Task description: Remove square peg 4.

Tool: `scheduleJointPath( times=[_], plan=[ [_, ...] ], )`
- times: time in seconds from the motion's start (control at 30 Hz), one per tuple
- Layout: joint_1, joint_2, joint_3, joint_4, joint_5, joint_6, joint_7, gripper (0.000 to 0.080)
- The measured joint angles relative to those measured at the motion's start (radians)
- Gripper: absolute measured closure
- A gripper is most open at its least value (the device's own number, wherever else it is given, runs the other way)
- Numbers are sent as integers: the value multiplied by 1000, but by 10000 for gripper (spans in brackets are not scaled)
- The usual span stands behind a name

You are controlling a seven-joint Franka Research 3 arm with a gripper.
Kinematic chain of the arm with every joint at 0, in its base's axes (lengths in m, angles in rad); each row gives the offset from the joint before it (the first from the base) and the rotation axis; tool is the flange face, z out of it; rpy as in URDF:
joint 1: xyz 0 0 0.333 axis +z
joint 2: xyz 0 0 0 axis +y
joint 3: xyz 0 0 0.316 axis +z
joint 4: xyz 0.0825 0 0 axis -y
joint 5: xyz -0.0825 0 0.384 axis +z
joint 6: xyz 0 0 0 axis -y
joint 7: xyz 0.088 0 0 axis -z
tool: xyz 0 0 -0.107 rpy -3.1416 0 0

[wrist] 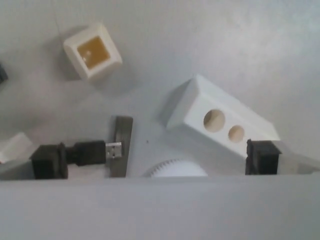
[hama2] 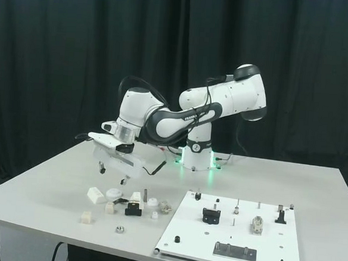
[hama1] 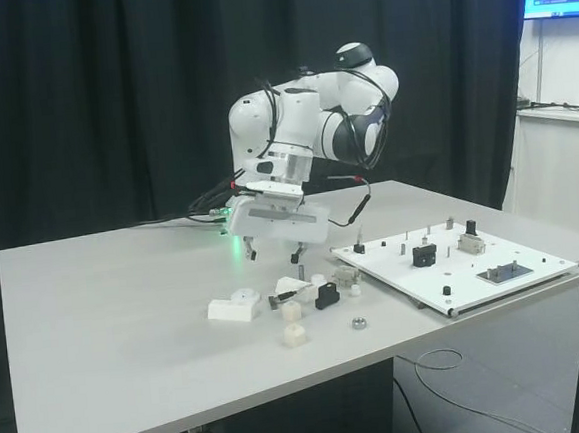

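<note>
My gripper (hama1: 272, 253) hangs open above the loose parts on the grey table, left of the white board (hama1: 516, 284), with nothing between its fingers. In the wrist view the gripper (wrist: 155, 159) spans a white block with two round holes (wrist: 222, 120), a white gear (wrist: 176, 169) and a black USB plug (wrist: 95, 151) against a grey plate (wrist: 121, 146). A white square piece with a hollow top (wrist: 93, 51) lies apart from them. From the second room view the gripper (hama2: 112, 174) is well above the parts. I cannot tell which part is square peg 4.
The white board (hama2: 184, 236) carries a black block (hama2: 210, 216), thin pegs and a grey plate (hama2: 231, 250). A small nut (hama1: 359, 322) and a white cube (hama1: 294, 334) lie near the table's front. A green light glows at the arm's base (hama2: 195, 163).
</note>
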Motion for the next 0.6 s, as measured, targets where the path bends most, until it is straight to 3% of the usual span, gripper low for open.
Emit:
scheduleJointPath(
  times=[0.6],
  plan=[
    [4,0,-44,37,-10,-34,17,3]
  ],
)
